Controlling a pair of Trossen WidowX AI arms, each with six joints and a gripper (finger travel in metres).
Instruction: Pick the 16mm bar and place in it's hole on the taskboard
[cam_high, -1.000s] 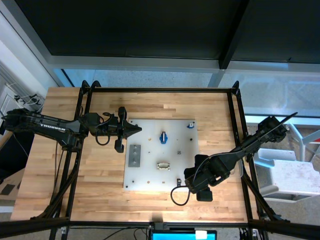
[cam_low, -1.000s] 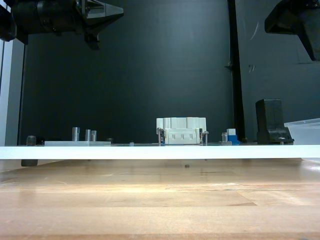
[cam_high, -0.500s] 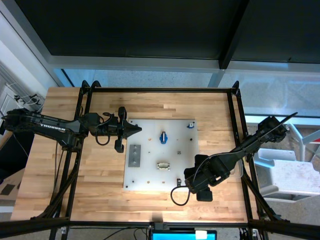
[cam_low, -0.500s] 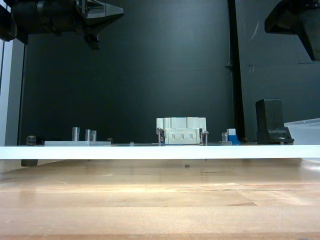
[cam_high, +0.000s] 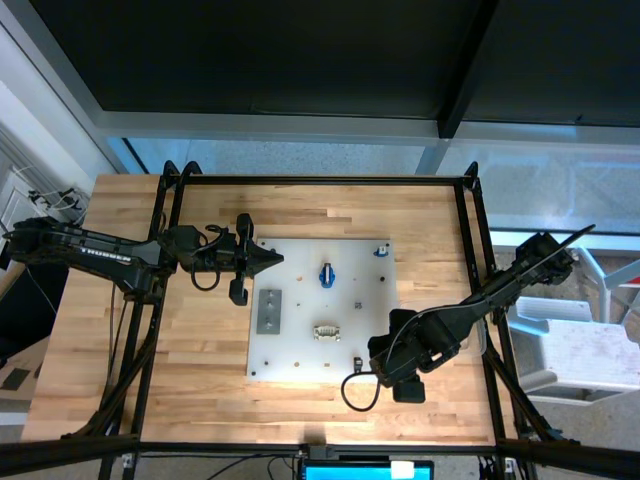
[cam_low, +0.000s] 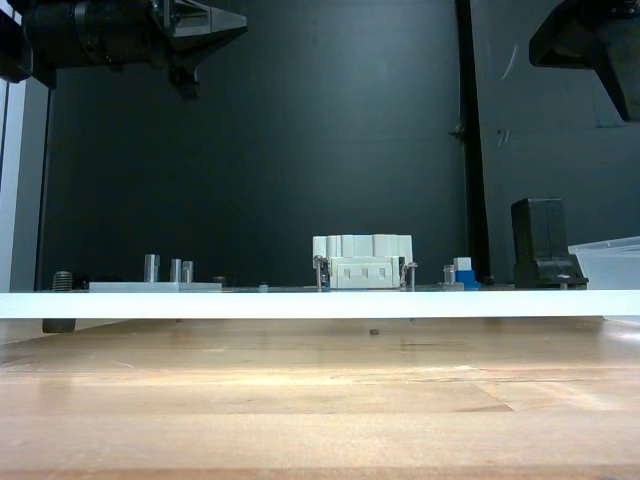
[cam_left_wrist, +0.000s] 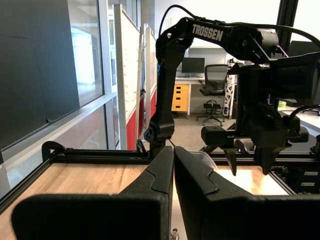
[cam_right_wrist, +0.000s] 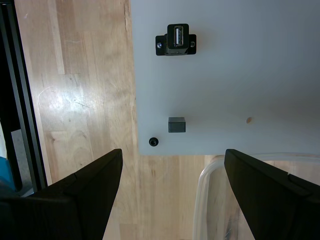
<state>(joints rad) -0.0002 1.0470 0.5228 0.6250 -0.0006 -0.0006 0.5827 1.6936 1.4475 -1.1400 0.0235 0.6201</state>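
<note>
Three short metal bars (cam_low: 176, 270) stand upright in the grey block (cam_high: 270, 309) on the white taskboard (cam_high: 300, 350); I cannot tell which is the 16mm bar. Neither gripper holds a bar. My left gripper (cam_high: 274, 258) hovers high over the board's far left edge, pointing right, shut with nothing between its fingers (cam_left_wrist: 165, 170). It shows high in the low view too, as the left gripper (cam_low: 232, 20). My right gripper (cam_high: 400, 366) hangs above the board's near right corner, pointing down. The right wrist view shows this right gripper (cam_right_wrist: 172, 152) open, with its fingers (cam_right_wrist: 85, 195) wide apart.
On the board sit a white connector (cam_low: 362, 261), a blue part (cam_high: 327, 273), a USB port (cam_right_wrist: 175, 39) and a small grey square (cam_right_wrist: 176, 124). A clear plastic bin (cam_low: 606, 262) lies beside the board's right edge. A black metal frame (cam_high: 320, 181) surrounds the table.
</note>
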